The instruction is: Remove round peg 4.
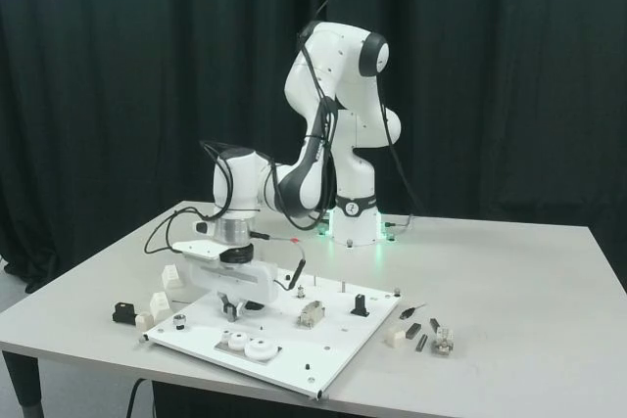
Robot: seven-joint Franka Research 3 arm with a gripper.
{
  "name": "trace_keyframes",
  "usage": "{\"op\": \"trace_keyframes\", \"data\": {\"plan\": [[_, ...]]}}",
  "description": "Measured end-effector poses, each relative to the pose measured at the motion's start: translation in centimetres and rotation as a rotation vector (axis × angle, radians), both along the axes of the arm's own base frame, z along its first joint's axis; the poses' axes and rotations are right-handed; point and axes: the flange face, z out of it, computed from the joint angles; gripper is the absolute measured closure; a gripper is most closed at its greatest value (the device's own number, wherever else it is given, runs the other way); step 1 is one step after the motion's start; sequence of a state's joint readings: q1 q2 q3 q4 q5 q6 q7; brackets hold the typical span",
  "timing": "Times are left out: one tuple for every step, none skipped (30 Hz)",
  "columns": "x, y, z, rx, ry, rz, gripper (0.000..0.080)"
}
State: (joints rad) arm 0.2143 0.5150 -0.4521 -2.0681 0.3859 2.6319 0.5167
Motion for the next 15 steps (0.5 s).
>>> {"op": "trace_keyframes", "data": {"plan": [[0.0,0.0,0.2,0.002,0.000,0.001,0.0649],[0.0,-0.1,0.4,0.004,0.000,0.003,0.0649],[0.0,-0.1,0.6,0.007,0.000,0.004,0.0649],[0.0,-0.2,0.9,0.009,0.000,0.006,0.0649],[0.0,-0.3,1.2,0.012,0.000,0.007,0.0649],[-0.1,-0.3,1.4,0.015,0.000,0.008,0.0649],[-0.1,-0.5,1.7,0.016,-0.001,0.009,0.0649],[-0.1,-0.6,2.1,0.017,-0.001,0.011,0.0649],[-0.1,-0.7,2.4,0.019,-0.001,0.012,0.0649],[-0.2,-0.9,2.7,0.021,-0.001,0.013,0.0649],[-0.2,-1.0,3.0,0.023,0.000,0.016,0.0649],[-0.2,-1.1,3.3,0.025,0.001,0.019,0.0649],[-0.3,-1.2,3.7,0.026,0.001,0.023,0.0649],[-0.3,-1.3,4.0,0.028,0.002,0.026,0.0649],[-0.3,-1.3,4.3,0.029,0.002,0.028,0.0649]]}}
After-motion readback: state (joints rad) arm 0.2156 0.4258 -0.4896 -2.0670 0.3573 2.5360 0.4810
